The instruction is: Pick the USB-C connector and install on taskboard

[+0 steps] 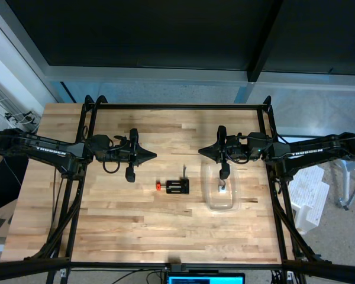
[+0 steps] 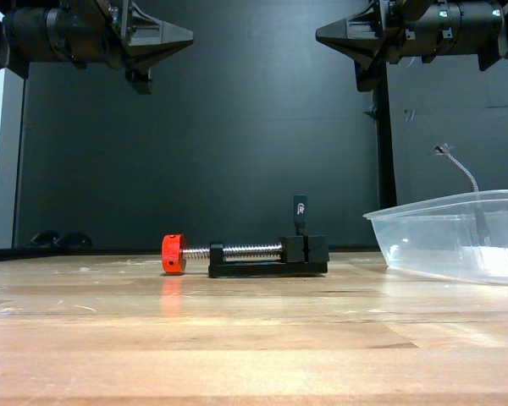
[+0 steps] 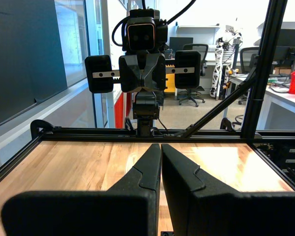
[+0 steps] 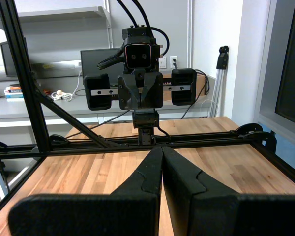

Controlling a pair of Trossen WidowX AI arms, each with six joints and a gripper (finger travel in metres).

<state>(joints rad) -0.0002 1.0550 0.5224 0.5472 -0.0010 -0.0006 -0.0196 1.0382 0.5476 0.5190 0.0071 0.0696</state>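
The taskboard [image 1: 178, 187] is a small black block with an orange-red knob [image 1: 158, 186] at its left end, lying mid-table. In the low view the taskboard [image 2: 268, 257] shows its threaded rod and a thin dark upright stalk [image 2: 300, 212]. The USB-C connector [image 1: 223, 187] lies inside a clear plastic tray [image 1: 210, 201], and its braided cable [image 2: 464, 172] rises above the tray wall. My left gripper [image 1: 154, 155] hovers shut above the table, left of the board. My right gripper [image 1: 201, 152] hovers shut, above the tray's far edge. Both point inward and hold nothing.
The clear tray [image 2: 423, 238] stands right of the taskboard. A black frame [image 1: 177, 107] runs around the wooden table [image 1: 136, 231]. Each wrist view shows the opposite arm [image 3: 142, 59] [image 4: 140, 78] facing it across the table.
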